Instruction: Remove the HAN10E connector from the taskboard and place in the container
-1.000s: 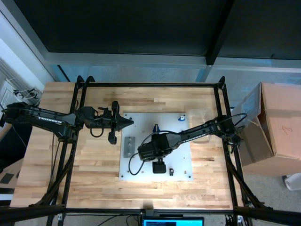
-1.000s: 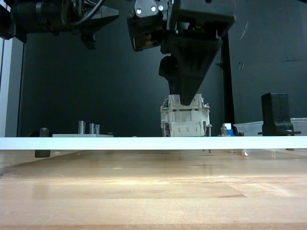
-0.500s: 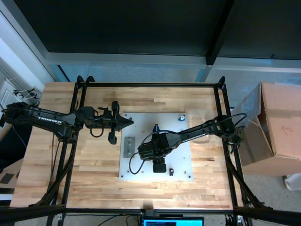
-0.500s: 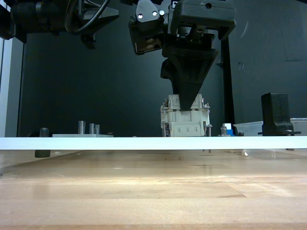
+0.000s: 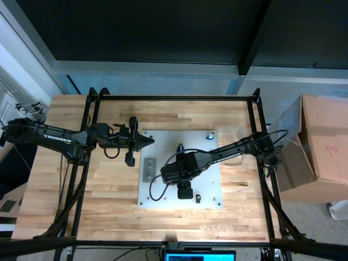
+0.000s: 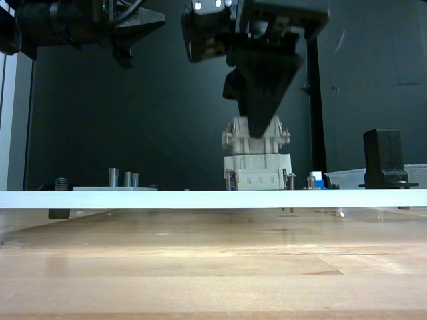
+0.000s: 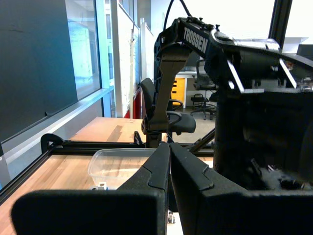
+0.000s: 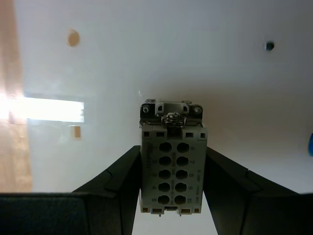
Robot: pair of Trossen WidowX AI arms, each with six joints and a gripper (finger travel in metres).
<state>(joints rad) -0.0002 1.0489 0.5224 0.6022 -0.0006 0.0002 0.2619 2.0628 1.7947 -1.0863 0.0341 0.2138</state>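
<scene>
Since half a second ago the HAN10E connector [image 8: 172, 161] has come up with the right gripper [image 6: 259, 125]. You now see its pale body raised above the housing [image 6: 257, 175], where before it sat down in it. Whether its lower edge still touches that housing cannot be told.

Right gripper: fingers [image 8: 122, 178] clamped on the connector's two long sides. Part held upright, ten-hole face toward the wrist camera.

Directly beneath the gripper: white taskboard [image 5: 157, 198].

Beyond the gripper, toward the right arm's base: clear container [image 5: 231, 142], just beside the board's far corner, well apart from the held part.

Left gripper [image 5: 148, 141]: off to the other side, above the board's far left edge, fingers pressed together on nothing.
</scene>
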